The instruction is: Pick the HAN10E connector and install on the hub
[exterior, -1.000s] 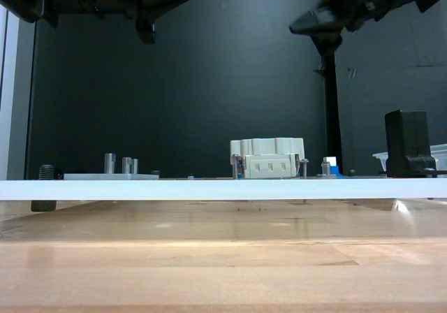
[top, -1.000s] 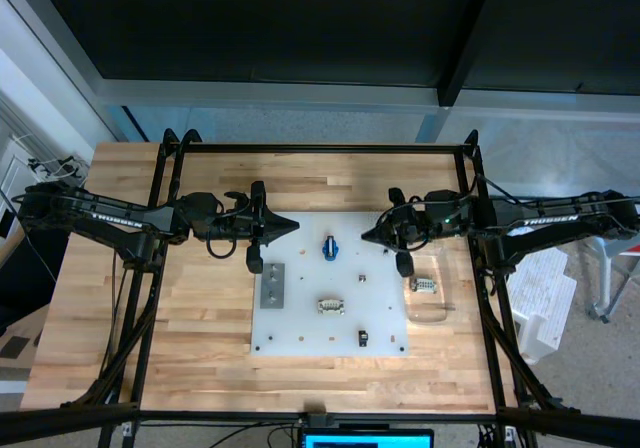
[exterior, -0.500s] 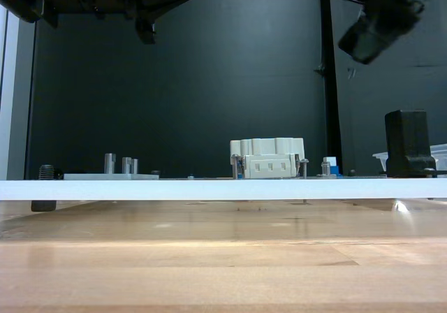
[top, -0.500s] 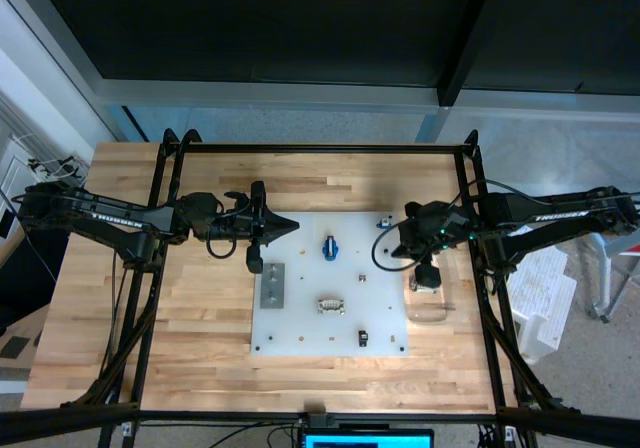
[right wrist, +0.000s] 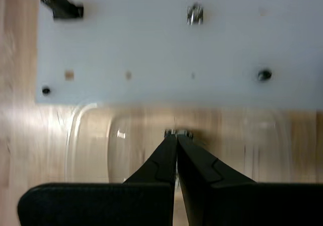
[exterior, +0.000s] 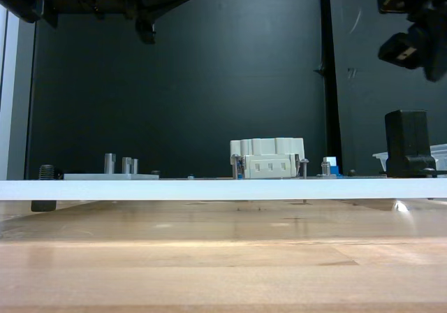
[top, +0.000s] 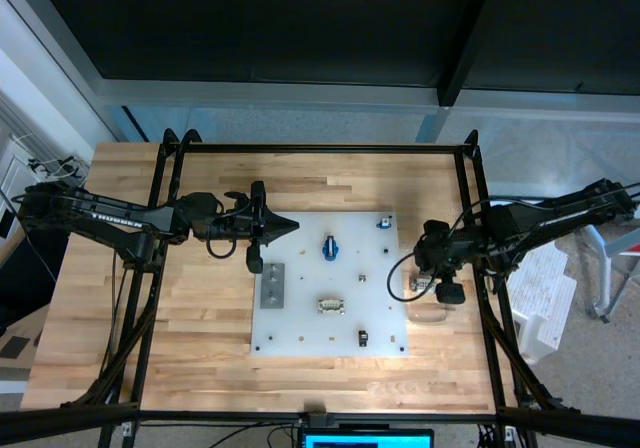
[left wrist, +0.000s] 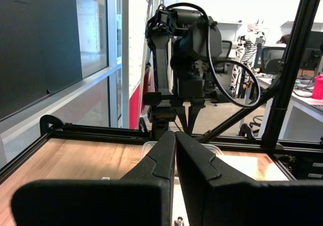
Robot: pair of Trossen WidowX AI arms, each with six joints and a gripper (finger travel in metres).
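Hovering with its jaws pressed together, the right gripper [right wrist: 176, 138] points straight down into the clear tray [right wrist: 73, 140], where the HAN10E connector [right wrist: 177, 133] lies just past its tips, long axis too blurred to read. The hub [top: 331, 307] sits on the white plate [top: 300, 333], toward the left arm's side. The left gripper [left wrist: 175, 135], also closed, hangs well apart, so the right arm is nearer.

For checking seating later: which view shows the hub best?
The low view: the hub stands side-on, unobstructed. The high view shows it small from above; neither wrist view shows it. The left gripper hangs over the white plate; the right gripper hovers over the clear tray.
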